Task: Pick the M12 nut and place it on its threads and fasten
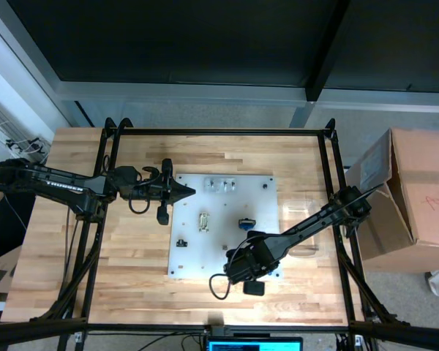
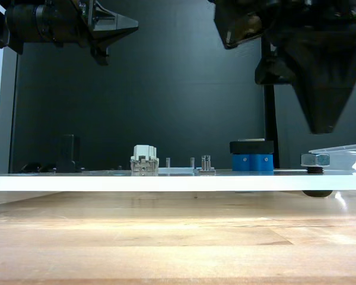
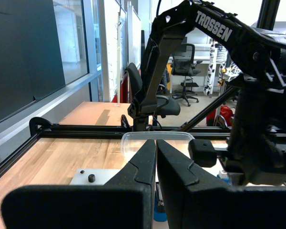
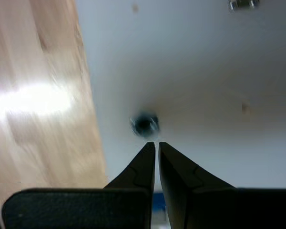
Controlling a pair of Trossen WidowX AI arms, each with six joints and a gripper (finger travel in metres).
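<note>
The silver M12 nut (image 2: 315,160) sits on its stud at the board's near right edge, with a sliver of black rib (image 2: 315,170) showing beneath it. My right gripper (image 2: 322,127) hangs just above it, shut with nothing between the fingers and clear of the nut. From the right wrist the nut (image 4: 144,125) lies free on the white board just past the gripper (image 4: 156,144). In the high view the right gripper (image 1: 249,267) hides the nut. My left gripper (image 1: 190,191) hovers over the board's far left part, shut and holding nothing (image 3: 156,148).
The white board (image 1: 197,248) carries a grey connector (image 2: 144,161), a blue block (image 2: 252,159) and a small silver post (image 2: 206,163). A clear tray (image 1: 304,219) lies right of the board. A cardboard box (image 1: 413,197) stands off the table's right edge.
</note>
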